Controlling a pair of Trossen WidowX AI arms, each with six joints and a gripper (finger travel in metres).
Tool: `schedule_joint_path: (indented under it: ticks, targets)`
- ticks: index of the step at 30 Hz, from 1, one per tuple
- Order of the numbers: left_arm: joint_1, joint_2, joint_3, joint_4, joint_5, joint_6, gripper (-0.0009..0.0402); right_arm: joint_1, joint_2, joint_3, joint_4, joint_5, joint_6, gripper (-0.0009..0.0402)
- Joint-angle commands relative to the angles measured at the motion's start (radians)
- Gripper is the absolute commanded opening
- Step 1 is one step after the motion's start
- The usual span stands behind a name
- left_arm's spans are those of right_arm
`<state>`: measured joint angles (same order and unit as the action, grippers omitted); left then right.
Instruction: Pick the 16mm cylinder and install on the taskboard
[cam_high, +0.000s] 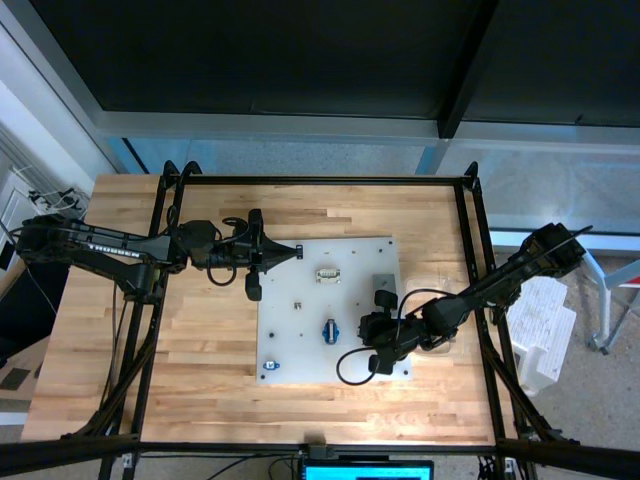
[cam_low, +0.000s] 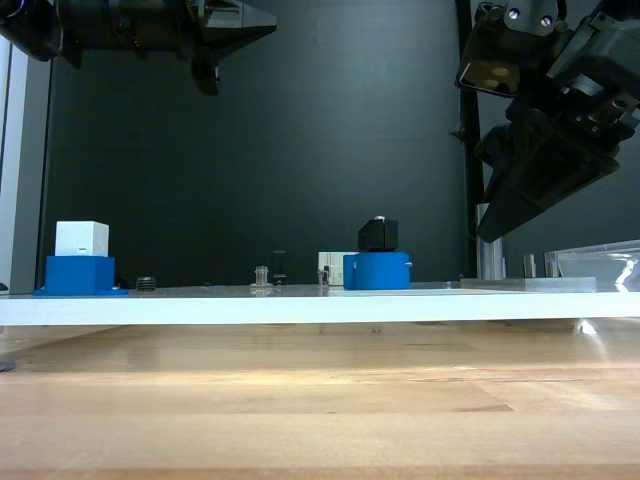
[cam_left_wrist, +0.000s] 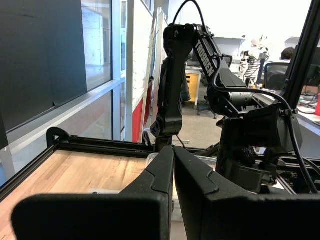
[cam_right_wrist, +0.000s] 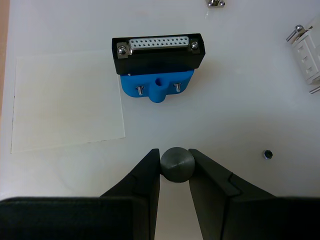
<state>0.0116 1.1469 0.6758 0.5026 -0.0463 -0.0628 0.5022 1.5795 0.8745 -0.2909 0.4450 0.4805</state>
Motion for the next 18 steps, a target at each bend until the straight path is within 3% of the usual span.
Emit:
schedule_joint_path:
  ticks: [1, 18]
  targets:
    - [0.0, 0.0, 0.0, 0.0, 0.0, 0.0, 0.0, 0.0, 0.001, -0.003, 0.002, 0.0, 0.001, 0.0009]
    - [0.0, 0.0, 0.0, 0.0, 0.0, 0.0, 0.0, -0.001, 0.001, -0.017, 0.023, 0.008, 0.001, 0.0009]
